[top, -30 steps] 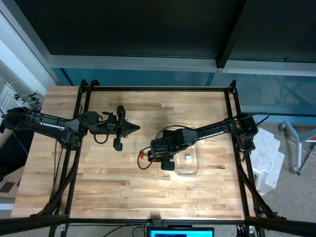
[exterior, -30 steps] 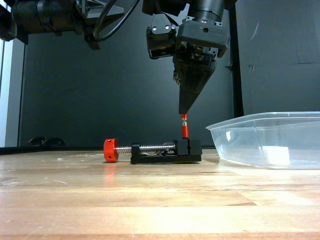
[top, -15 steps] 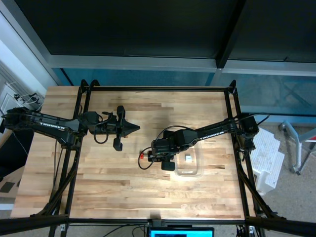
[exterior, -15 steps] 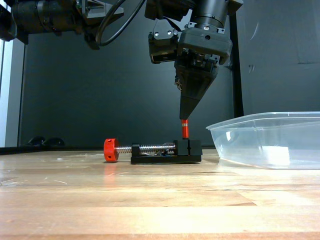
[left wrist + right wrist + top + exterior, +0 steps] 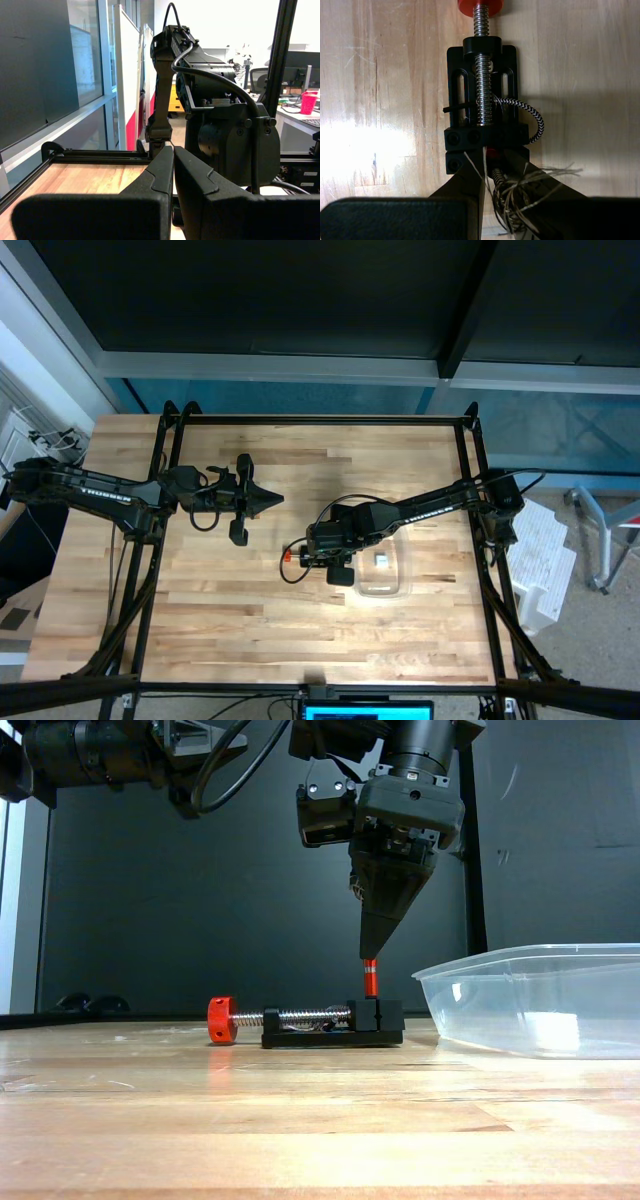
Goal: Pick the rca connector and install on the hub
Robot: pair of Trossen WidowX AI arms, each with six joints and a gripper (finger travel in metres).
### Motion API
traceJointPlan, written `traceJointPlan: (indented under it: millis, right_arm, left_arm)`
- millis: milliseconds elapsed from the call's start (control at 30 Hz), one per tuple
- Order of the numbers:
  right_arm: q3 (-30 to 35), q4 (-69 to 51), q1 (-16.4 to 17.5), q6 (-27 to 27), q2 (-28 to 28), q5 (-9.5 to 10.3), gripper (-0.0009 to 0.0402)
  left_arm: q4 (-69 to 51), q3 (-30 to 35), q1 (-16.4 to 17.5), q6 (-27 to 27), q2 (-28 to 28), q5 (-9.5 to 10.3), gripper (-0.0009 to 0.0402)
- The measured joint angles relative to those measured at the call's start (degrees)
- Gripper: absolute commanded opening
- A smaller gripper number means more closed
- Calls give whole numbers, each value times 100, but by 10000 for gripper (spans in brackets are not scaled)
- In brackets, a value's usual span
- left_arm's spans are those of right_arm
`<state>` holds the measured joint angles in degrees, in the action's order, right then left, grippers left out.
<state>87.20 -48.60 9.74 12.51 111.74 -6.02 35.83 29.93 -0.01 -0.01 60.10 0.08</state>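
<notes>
I have the wooden worktop in view, with the right arm reaching in to its middle and the left arm off to the left. The left gripper hangs above the wood, well apart from the parts, its fingers pressed together. A clear tray sits just right of the hub. The right gripper points straight down over the hub's tray-side end. Its fingers pinch the top of the rca connector, which stands upright with its lower end meeting the hub's black block.
</notes>
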Motion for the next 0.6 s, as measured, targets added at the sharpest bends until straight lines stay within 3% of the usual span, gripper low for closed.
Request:
traceJointPlan:
  millis: [367, 600]
  right_arm:
    - [66, -59, -2, 33, -170, -70, 142]
    - [4, -157, 28, 76, -474, -68, 182]
  left_arm:
    - [0, 0, 0, -2, 0, 0, 0]
    - [0, 0, 0, -2, 0, 0, 0]
